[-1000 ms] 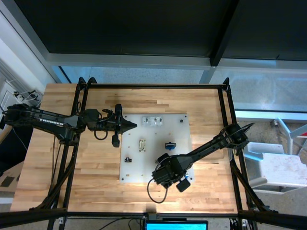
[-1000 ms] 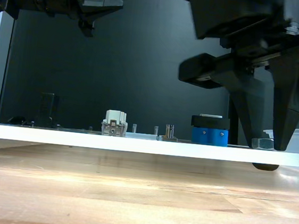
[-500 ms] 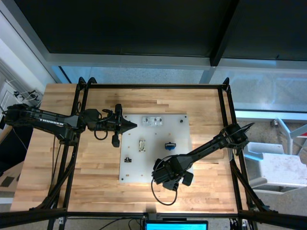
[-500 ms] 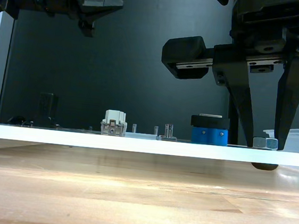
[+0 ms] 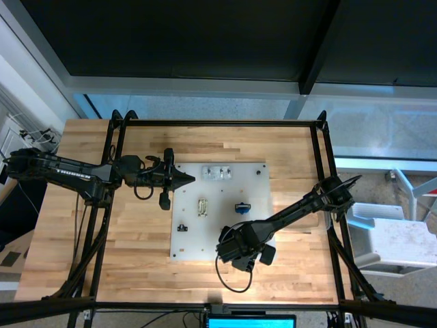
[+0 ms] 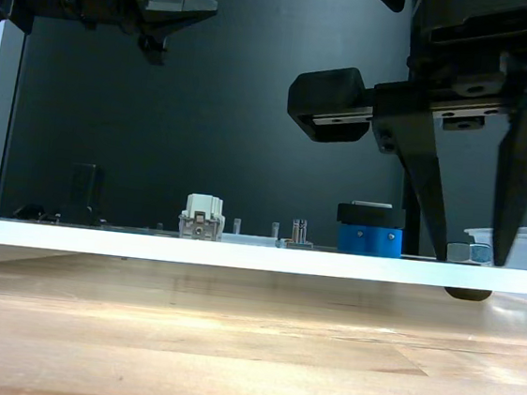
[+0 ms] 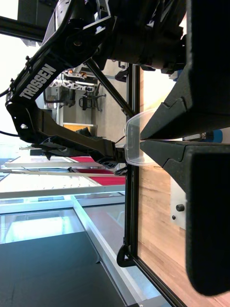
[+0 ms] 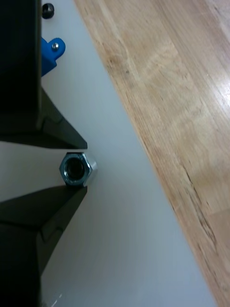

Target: Unfasten the M12 fastener and place in the container

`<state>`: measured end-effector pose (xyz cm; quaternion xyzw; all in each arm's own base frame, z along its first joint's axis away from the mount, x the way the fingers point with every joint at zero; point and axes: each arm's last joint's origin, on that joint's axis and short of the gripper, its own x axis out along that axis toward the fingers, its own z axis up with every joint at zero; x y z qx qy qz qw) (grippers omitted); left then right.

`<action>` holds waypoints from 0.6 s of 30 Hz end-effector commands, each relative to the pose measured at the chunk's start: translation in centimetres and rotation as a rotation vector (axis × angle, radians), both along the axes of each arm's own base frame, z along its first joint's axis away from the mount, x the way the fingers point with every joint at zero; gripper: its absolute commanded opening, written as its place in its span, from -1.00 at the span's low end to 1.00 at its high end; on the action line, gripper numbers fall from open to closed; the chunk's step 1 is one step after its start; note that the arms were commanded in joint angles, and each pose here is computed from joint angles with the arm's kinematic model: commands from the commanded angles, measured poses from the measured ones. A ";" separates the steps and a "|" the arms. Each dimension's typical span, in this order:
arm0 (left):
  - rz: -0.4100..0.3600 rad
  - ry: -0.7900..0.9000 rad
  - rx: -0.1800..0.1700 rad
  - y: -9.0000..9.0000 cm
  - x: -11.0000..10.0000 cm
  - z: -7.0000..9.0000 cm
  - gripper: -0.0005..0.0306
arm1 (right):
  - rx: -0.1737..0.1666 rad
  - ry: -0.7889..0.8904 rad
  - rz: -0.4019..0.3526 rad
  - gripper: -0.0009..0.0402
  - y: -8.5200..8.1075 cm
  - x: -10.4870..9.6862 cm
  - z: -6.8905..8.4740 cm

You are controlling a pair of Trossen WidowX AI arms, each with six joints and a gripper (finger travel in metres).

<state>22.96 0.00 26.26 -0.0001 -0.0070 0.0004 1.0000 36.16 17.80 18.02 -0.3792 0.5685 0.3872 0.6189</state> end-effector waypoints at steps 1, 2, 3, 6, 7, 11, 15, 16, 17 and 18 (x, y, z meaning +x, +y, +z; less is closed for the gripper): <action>0.000 0.000 0.000 0.0 0.0 0.0 -0.96 | -0.004 0.006 -0.005 -0.19 0.0 -0.2 0.2; 0.000 0.000 0.000 0.0 0.0 0.0 -0.96 | -0.002 0.005 -0.017 -0.15 0.0 -0.2 0.4; 0.000 0.000 0.000 0.0 0.0 0.0 -0.96 | -0.001 0.006 -0.035 -0.10 0.0 -0.3 0.6; 0.000 0.000 0.000 0.0 0.0 0.0 -0.96 | 0.005 0.006 -0.099 0.01 0.0 -0.4 1.1; 0.000 0.000 0.000 0.0 0.0 0.0 -0.96 | 0.007 0.007 -0.132 0.04 0.0 -0.4 1.3; 0.000 0.000 0.000 0.0 0.0 0.0 -0.96 | 0.036 0.009 -0.358 0.07 -0.1 -0.6 2.2; 0.000 0.000 0.000 0.0 0.0 0.0 -0.96 | 0.079 0.004 -0.697 0.01 -0.3 -0.9 3.0; 0.000 0.000 0.000 0.0 0.0 0.0 -0.96 | 0.092 0.000 -0.752 -0.03 -0.4 -1.0 3.2; 0.000 0.000 0.000 0.0 0.0 0.0 -0.96 | 0.104 -0.002 -0.795 -0.06 -0.4 -1.1 3.2; 0.000 0.000 0.000 0.0 0.0 0.0 -0.96 | 0.115 -0.003 -0.838 -0.10 -0.4 -1.2 3.4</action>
